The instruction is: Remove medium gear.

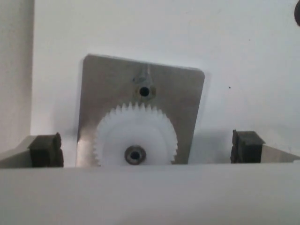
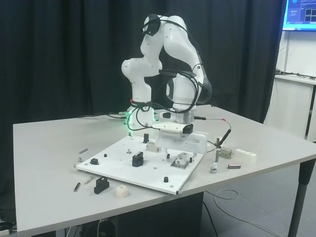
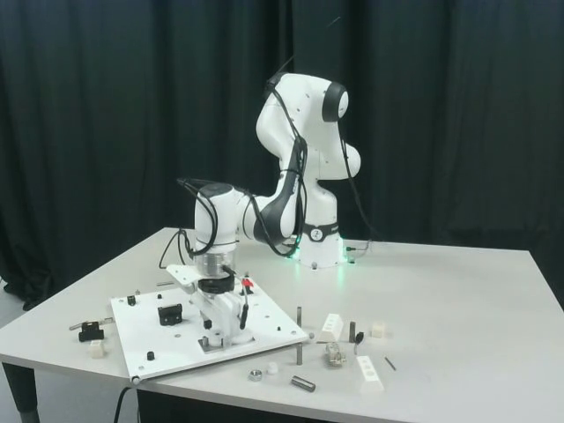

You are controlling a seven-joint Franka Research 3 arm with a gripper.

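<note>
In the wrist view a white toothed gear (image 1: 136, 138) sits on a grey metal plate (image 1: 117, 84), a dark hub at its centre. Its lower part is hidden behind a white band across the picture. An empty hole (image 1: 144, 91) shows in the plate beyond the gear. My gripper (image 1: 146, 148) is open, one black pad (image 1: 47, 150) on each side of the plate, well apart from the gear. From the first room view, the gripper (image 2: 173, 147) hangs just above the grey plate (image 2: 180, 161) on the white board (image 2: 123, 170).
On the board stand black blocks (image 2: 137, 159) and small knobs (image 2: 94, 162). Off the board lie a black block (image 2: 101, 185), a white cube (image 2: 121, 191), pins (image 2: 77, 186) and a white bar (image 2: 245, 153). More loose parts (image 3: 333, 352) lie beside the board in the second room view.
</note>
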